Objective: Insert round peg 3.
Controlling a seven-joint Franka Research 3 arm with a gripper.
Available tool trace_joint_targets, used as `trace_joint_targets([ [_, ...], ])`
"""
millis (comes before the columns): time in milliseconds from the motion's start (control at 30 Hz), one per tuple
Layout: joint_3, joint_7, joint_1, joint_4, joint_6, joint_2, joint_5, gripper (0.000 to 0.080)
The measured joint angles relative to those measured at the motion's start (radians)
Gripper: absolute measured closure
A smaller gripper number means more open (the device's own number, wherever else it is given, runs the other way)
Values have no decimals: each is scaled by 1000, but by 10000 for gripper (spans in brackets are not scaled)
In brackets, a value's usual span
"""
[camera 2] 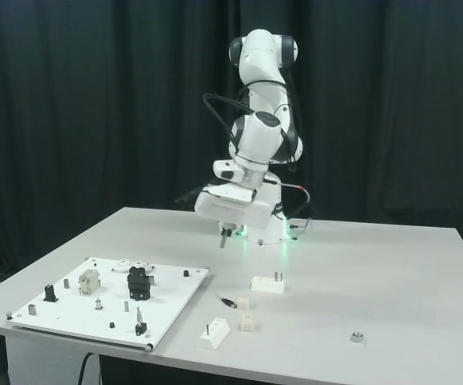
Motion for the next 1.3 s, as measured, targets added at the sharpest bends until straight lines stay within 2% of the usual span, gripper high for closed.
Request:
trace_joint_targets([
  [233, -1, -12, -55, 5, -9, -34, -31, 696],
  [500, -3, -35, -131, 21, -7, -55, -71, 696],
  [767, -18, -100, -211, 44, 22, -56, -74, 696],
  [967, -56, -147, -248, 56, 63, -55, -74, 696],
  [1300, -160, -234, -261, 87, 136, -34, -74, 696],
])
